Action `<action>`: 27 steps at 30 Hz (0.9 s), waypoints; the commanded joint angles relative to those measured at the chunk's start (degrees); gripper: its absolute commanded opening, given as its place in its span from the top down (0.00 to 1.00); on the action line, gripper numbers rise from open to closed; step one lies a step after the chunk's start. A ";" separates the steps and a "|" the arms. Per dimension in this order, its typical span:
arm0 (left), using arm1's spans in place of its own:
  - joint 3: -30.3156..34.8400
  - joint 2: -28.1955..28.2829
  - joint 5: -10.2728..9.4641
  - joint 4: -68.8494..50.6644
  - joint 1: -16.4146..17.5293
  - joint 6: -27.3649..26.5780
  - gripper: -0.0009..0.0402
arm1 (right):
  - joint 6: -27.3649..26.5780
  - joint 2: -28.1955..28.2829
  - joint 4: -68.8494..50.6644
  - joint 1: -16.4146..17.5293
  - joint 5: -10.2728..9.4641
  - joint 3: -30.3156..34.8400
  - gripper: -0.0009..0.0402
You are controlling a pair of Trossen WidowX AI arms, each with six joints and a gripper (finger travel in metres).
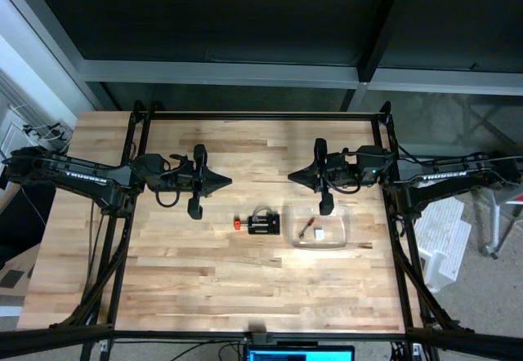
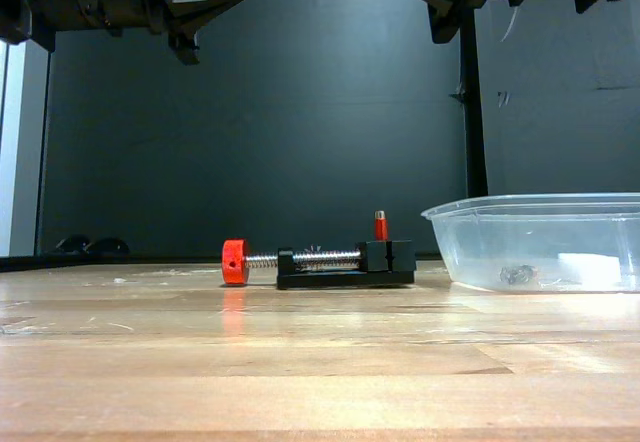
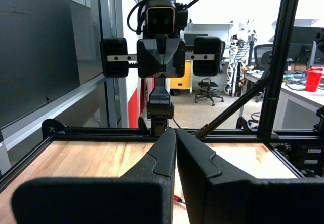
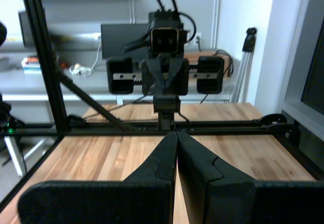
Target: Remove the RCA connector from the receptacle and place in the container
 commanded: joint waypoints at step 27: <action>0.02 0.02 0.02 0.00 0.00 0.00 0.98 | 0.92 -0.15 5.95 0.04 1.29 -4.94 0.98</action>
